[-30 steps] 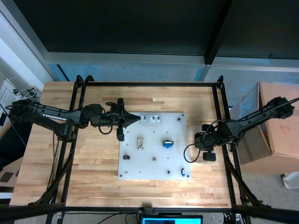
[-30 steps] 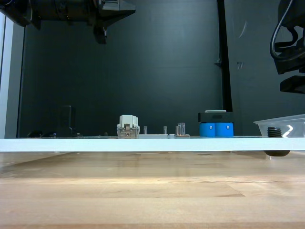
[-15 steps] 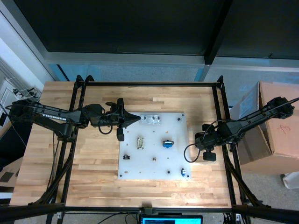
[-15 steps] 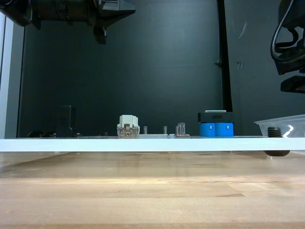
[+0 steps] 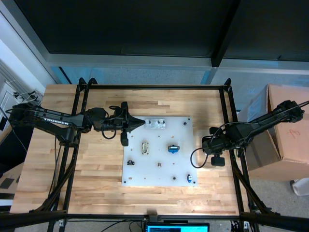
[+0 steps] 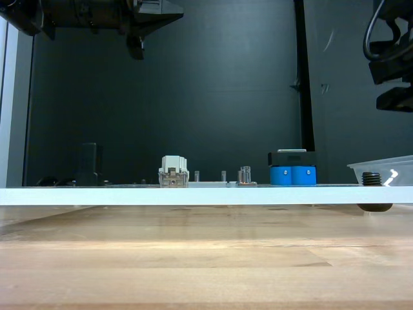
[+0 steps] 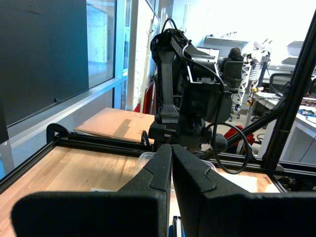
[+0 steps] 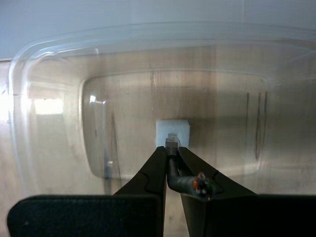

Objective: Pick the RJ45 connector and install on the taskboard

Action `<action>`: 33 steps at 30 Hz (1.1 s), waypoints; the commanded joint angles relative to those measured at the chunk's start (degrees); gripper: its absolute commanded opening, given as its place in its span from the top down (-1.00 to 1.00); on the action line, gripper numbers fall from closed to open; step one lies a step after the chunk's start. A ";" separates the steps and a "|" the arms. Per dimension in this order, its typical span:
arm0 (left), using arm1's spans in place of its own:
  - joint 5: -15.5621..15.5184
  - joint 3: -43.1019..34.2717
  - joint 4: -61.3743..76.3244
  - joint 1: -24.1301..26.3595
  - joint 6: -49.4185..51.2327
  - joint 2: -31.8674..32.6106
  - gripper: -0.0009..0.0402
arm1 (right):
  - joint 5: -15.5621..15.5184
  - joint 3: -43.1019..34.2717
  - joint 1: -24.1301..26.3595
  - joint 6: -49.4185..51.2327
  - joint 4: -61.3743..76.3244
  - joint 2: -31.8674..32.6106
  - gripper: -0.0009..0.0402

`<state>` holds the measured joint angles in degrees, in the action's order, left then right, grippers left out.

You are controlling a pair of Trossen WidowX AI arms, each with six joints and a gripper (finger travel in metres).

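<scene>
pinching the rj45 connector (image 8: 172, 136), the right gripper (image 8: 172, 148) hung over the clear tray (image 8: 49, 98) beside the taskboard (image 5: 145, 169): picking looked done, installing remained. the left gripper (image 7: 171, 153), pressed together and empty, hovered above the board's far-left corner.

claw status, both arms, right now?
Left claw: shut, empty, high above the board's far left corner.
Right claw: shut on the connector, over the clear tray.
</scene>
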<state>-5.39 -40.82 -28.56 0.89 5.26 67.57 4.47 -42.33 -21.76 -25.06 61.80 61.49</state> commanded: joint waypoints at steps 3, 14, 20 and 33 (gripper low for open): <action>0.02 -0.02 -0.02 -0.02 0.00 0.02 0.96 | -0.11 -3.56 -0.04 0.50 4.85 -0.02 0.96; 0.02 -0.02 0.00 -0.02 0.00 0.02 0.96 | -0.17 -9.07 -0.02 2.23 8.48 0.00 0.96; 0.02 -0.02 0.00 -0.02 0.00 0.02 0.96 | -0.22 -9.75 -0.04 2.51 8.50 0.00 0.96; 0.02 -0.02 -0.02 -0.02 0.00 0.02 0.96 | -1.42 -11.39 -0.24 0.13 6.29 5.27 0.67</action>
<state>-5.37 -40.84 -28.56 0.89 5.28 67.57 2.81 -52.75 -21.93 -24.27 68.25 65.58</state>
